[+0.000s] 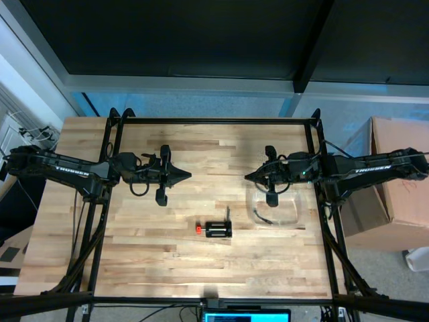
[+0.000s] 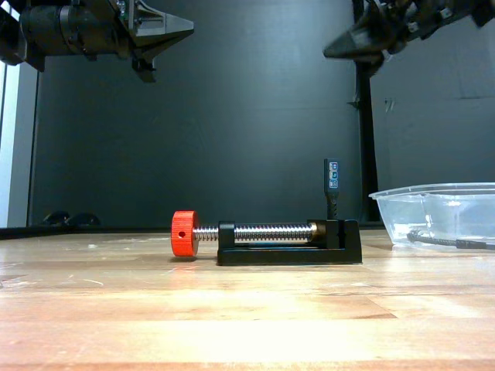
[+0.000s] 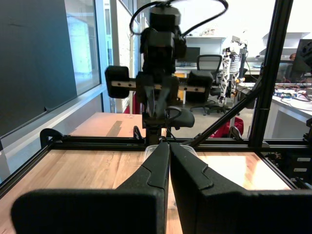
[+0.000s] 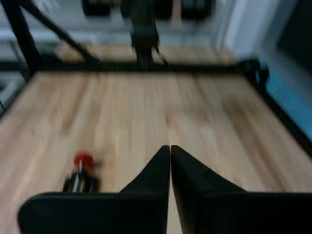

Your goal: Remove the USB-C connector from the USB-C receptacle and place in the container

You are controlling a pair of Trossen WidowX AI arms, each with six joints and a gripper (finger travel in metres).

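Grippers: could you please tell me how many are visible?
2. The left gripper hangs above the table's left half; the right gripper hangs near the container. Both have shut fingers.

Left gripper [image 1: 190, 176] and right gripper [image 1: 247, 178] are black. Black vise [image 1: 220, 229] has a red knob [image 1: 198, 229] at nine o'clock; container [image 1: 299, 209] clear, table [image 1: 167, 265] pale wood-grain.

We see the USB-C connector [image 1: 265, 218], a dark plug on a thin black cable, lying free on the floor of the clear plastic container [image 1: 299, 209], well clear of its seat. The USB-C receptacle [image 2: 332, 179], a slim black piece, stands upright, clamped in a small vise [image 2: 290, 253] left of the container. The left gripper [image 1: 188, 176] and the right gripper [image 1: 247, 178] hang closed, high above the table, touching neither.
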